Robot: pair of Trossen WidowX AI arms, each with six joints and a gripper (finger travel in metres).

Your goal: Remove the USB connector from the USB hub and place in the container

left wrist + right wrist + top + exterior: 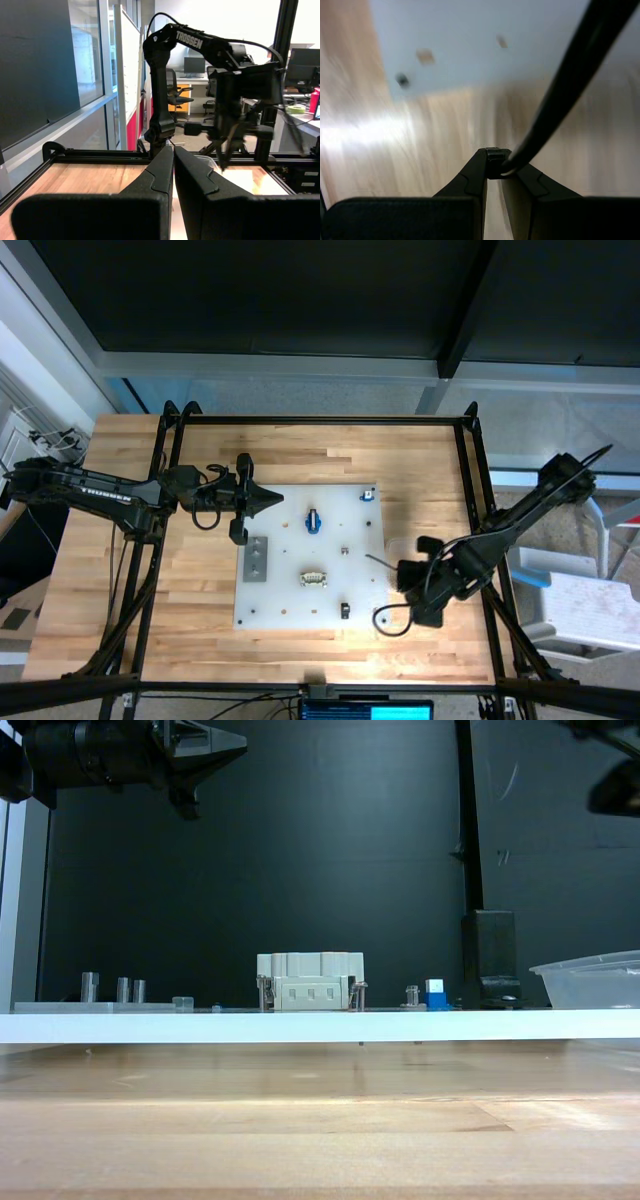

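The USB connector [555, 95], a thin black cable stub, is pinched by its plug end in my shut right gripper [492, 167]. From above, the right gripper [402, 572] hovers off the white board's right edge, and the stub [380, 563] points left over the board. The clear container [400, 546] lies on the wood just beyond it and appears again in the low view [592, 980]. The USB hub [345, 610], a tiny black block, stands near the board's front edge. My left gripper [268, 500] hangs shut and empty high over the board's back left corner.
The white board [290, 605] carries a grey metal block [258, 560], a blue plug [313, 521] and a beige multi-pin connector [314, 580]. A black frame rail [320, 420] runs around the table.
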